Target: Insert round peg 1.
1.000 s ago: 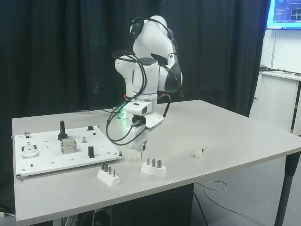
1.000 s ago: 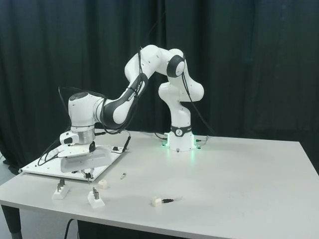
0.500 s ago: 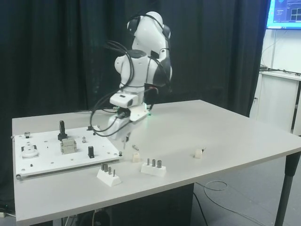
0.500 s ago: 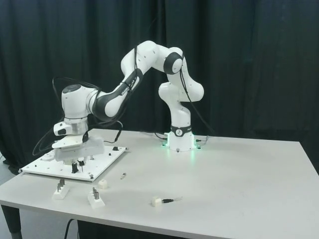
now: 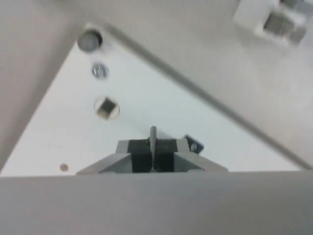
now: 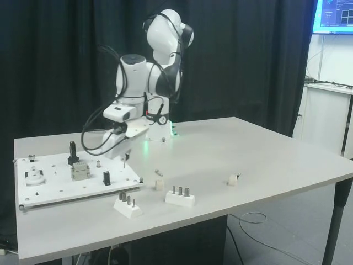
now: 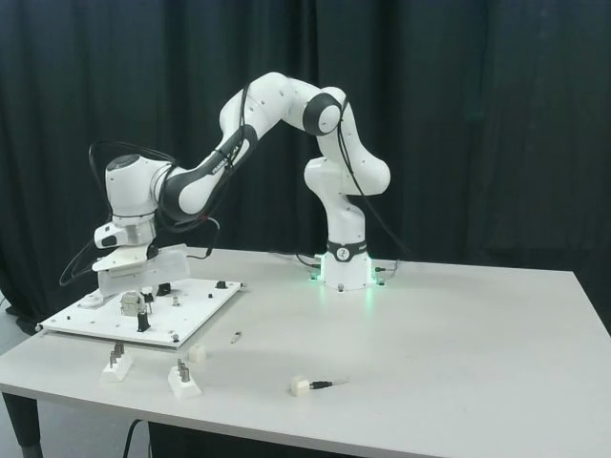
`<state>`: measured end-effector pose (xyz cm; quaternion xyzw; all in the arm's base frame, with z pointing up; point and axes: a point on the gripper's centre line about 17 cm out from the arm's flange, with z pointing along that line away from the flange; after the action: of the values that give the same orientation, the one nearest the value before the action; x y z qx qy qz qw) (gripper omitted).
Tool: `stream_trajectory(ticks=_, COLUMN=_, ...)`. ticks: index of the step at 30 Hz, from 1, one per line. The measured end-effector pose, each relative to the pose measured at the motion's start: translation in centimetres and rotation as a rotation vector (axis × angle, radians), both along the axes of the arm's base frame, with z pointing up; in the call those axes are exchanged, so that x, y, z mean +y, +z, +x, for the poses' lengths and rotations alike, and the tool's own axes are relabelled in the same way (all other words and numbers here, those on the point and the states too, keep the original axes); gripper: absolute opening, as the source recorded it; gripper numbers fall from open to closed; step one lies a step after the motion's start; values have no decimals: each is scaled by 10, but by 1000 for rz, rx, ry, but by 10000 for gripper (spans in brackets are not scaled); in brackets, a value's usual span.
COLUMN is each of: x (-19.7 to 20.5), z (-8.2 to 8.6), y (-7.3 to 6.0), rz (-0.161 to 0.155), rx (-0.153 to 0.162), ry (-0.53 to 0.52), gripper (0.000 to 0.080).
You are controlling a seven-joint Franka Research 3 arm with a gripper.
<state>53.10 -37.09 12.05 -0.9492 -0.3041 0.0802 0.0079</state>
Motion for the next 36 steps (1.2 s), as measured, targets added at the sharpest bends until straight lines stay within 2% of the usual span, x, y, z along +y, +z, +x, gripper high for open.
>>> stream_trajectory(ticks=7, x=-10, z=-22, y=-4, rz=18, rx=8, ry=-8, gripper=16)
stream_trajectory(ticks=18, x=-16, z=-59, y=-18, rz=42, rx=11, ry=-75, gripper=16)
stream_trajectory(ticks=29, x=-20, z=-93, y=-23, rz=59, rx=-10, ry=-208, gripper=16)
stream_trajectory(ticks=36, x=-19, z=-106, y=-23, rz=64, rx=-37, ry=-325, gripper=16)
